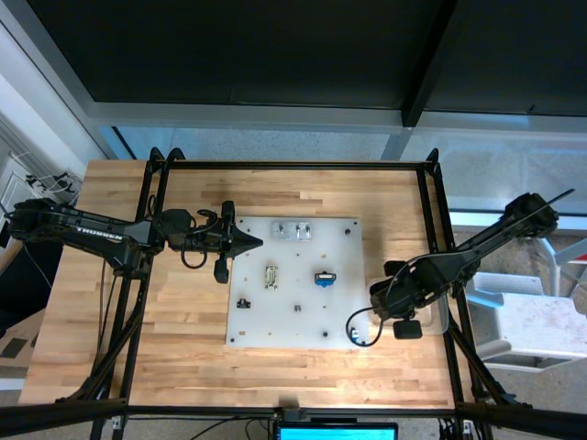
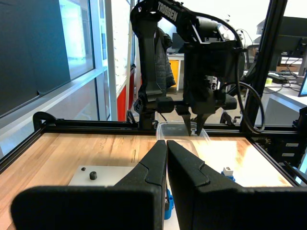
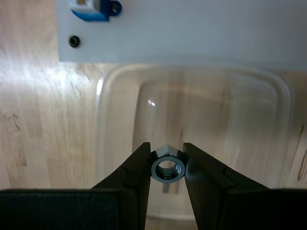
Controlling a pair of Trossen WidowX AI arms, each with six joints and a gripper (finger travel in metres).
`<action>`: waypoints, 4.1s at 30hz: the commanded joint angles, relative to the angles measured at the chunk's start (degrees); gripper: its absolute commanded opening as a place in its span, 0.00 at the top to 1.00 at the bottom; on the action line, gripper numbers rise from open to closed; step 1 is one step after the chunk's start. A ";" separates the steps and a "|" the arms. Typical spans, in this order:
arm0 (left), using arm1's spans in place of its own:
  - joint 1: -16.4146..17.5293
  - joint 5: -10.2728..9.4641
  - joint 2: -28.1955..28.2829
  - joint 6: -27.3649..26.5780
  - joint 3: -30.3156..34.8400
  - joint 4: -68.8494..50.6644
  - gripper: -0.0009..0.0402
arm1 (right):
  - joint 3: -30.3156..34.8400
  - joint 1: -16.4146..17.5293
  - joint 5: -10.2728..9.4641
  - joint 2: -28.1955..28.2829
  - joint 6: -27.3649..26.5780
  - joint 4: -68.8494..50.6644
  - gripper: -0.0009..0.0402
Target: Unfasten the M12 fastener and place in the container
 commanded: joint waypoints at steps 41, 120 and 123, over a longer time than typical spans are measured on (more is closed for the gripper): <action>0.02 0.02 0.00 0.02 0.02 0.00 0.98 | -5.79 0.39 -0.48 -3.76 3.74 0.50 0.45; 0.02 0.02 0.00 0.02 0.02 0.00 0.98 | -5.79 0.39 -0.48 -3.76 3.72 5.84 0.45; 0.02 0.02 0.00 0.02 0.02 0.00 0.98 | -5.79 0.39 -0.48 -3.76 3.72 5.86 0.45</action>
